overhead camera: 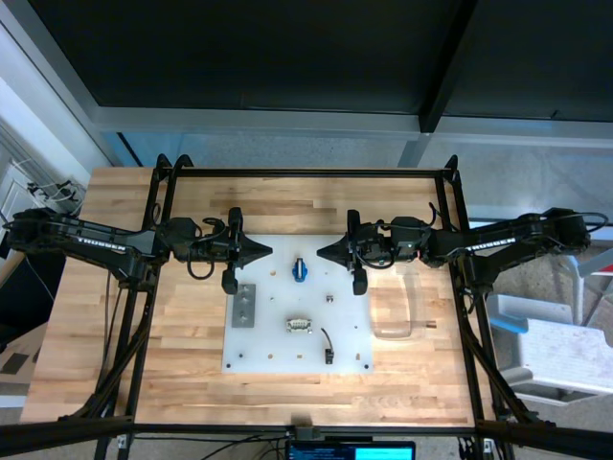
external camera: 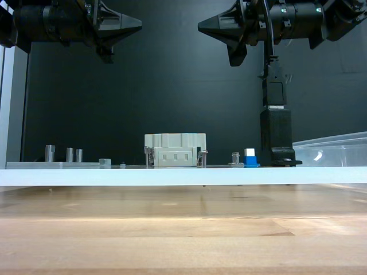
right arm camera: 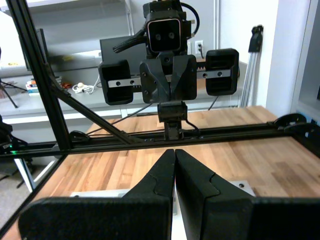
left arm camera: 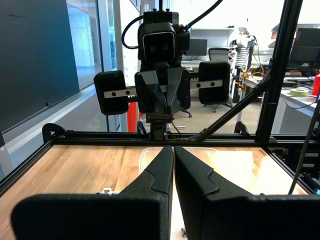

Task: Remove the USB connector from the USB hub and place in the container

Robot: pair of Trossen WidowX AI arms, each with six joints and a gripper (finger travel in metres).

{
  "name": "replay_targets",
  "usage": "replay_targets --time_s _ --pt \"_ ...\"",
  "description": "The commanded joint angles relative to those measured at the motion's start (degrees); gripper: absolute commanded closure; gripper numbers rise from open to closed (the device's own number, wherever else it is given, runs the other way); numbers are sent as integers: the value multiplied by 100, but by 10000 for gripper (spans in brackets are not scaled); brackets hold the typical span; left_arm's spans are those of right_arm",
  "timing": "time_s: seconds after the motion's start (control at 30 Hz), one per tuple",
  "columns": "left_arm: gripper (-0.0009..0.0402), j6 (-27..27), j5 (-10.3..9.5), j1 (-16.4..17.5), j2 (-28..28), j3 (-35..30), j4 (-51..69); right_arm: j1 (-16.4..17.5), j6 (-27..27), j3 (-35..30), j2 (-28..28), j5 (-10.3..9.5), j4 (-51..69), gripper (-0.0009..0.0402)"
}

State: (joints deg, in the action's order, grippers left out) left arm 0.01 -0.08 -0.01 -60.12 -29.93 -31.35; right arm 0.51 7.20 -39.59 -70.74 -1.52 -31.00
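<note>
Black USB connector (overhead camera: pixel 325 337) plugged upright in USB hub (overhead camera: pixel 329 357) — long axis vertical. Beyond hub and high above it, right gripper (overhead camera: pixel 324 254) has fingers pressed together; left gripper (overhead camera: pixel 269 251) likewise closed, farther from hub. Clear container (external camera: pixel 338 150) right of hub — right arm nearer

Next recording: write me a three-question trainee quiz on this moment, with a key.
1. True or false: the USB connector lies in the container.
2. The container sits beside the white board nearer which arm: A left, B right?
3. Are the left claw and right claw open or shut?
Key: 1 false, it stands plugged in the USB hub. 2 B. 3 both shut, held high above the board's far part.
</note>
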Motion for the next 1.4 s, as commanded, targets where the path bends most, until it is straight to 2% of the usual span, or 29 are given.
replay_targets --time_s 0.03,0.4,0.63,0.87,0.97,1.1,1.17,1.23,1.3,1.4 --pt "392 0 2 0 0 -2 -2 4 -17 -378 31 -2 951 393" --pt "392 0 2 0 0 -2 -2 57 -59 -2096 20 0 4951 393" --pt "392 0 4 0 0 -2 -2 98 -168 -2922 20 4 6684 393" --pt "392 0 2 2 0 -2 -2 212 -96 -3458 -11 13 8019 393" --pt "392 0 2 0 0 -2 -2 389 7 -3580 -11 129 8279 393" --pt "392 0 2 0 0 -2 -2 723 199 -3633 -11 470 8476 393" --pt "392 0 2 0 2 -2 -2 887 378 -3630 -11 527 8614 393" --pt "392 0 2 0 2 -2 -2 1093 551 -3628 -74 577 8778 393" --pt "392 0 2 0 2 -2 -4 1360 748 -3624 -116 780 8905 393" --pt "392 0 4 0 2 -2 -2 1665 1058 -3624 -208 905 8891 393"
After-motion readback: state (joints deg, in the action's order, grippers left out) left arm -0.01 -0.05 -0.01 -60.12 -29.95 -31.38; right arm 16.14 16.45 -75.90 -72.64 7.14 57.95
